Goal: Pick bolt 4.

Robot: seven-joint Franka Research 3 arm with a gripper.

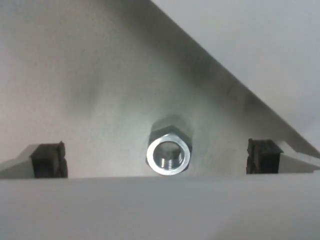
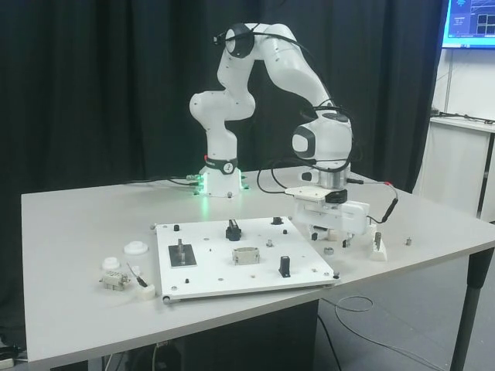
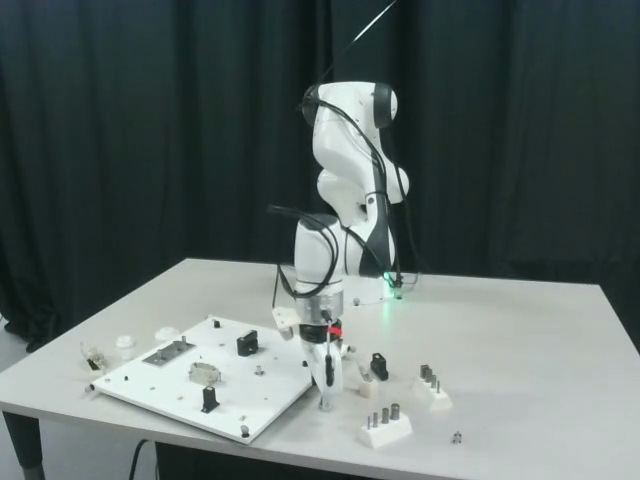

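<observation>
The wrist view shows bolt 4 (image 1: pixel 168 155) standing on the grey table (image 1: pixel 100 100), between the wide-apart fingers of the tool (image 1: pixel 155 159). The room views show only the tool (image 2: pixel 328 241) lowered beside the white board (image 2: pixel 232 267).

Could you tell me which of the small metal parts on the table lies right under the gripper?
The hollow threaded one, standing alone between the open fingers of the gripper; the others stand in white holders farther away.
</observation>
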